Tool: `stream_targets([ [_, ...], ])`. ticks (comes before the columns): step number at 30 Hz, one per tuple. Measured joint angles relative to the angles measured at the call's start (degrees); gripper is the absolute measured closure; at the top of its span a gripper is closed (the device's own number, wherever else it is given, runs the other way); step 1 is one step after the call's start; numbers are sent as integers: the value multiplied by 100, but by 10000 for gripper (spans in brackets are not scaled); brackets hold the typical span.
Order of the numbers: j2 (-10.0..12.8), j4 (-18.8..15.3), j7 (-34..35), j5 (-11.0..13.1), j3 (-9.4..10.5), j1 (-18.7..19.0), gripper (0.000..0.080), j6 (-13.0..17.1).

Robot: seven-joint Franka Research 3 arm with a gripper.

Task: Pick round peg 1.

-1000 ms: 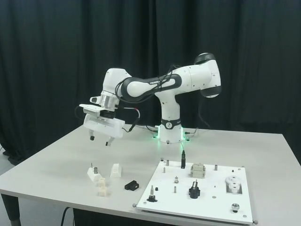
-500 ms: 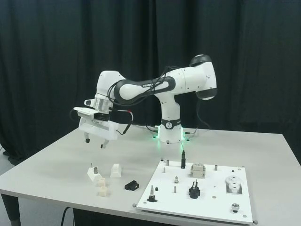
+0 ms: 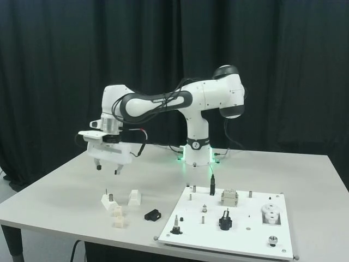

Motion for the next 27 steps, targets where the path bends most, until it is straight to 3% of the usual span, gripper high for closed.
stream_targets([
  [14, 79, 656, -713, -64, 351, -790, 3, -224],
  [27, 112, 1150, -1035, -353, 653, -1216, 3, -228],
])
